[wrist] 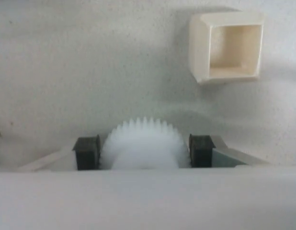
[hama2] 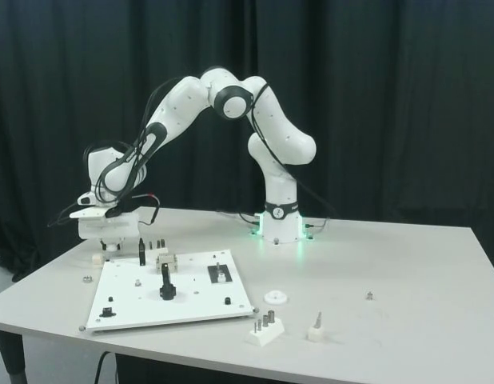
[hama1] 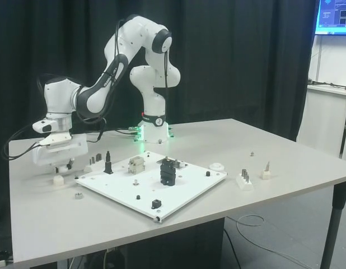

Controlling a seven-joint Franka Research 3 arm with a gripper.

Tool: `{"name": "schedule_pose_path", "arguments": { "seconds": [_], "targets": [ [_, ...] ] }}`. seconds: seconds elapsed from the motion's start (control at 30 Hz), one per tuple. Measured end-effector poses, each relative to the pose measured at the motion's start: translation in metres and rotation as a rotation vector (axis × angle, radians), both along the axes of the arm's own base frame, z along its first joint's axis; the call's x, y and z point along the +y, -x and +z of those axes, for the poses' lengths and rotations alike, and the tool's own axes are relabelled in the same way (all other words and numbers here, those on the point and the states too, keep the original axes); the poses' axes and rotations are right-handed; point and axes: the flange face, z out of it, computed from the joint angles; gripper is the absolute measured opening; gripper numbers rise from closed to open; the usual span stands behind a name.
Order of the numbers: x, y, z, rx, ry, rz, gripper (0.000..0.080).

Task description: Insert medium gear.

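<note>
One step looks done: the gripper (wrist: pixel 144 152) clamps the medium gear (wrist: pixel 143 143). Carrying it to the white board (hama1: pixel 178 190) and inserting remain.

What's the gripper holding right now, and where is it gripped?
The gripper holds a white gear, pinched at its toothed rim, one black finger pad on each opposite side. It hangs above the grey table near a small white square holder.

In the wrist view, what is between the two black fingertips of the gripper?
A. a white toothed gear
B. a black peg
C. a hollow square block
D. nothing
A: the gripper has its black fingertips on both sides of a white toothed gear; the hollow square block lies apart on the table.
</note>
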Motion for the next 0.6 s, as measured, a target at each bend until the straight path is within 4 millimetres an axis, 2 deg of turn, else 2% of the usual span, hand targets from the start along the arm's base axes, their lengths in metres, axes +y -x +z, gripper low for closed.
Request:
{"name": "schedule_pose_path", "arguments": {
  "seconds": [0.6],
  "targets": [
    [0.0007, -0.0015, 0.0111, -0.001, -0.008, 0.015, 0.0397]
  ]
}}
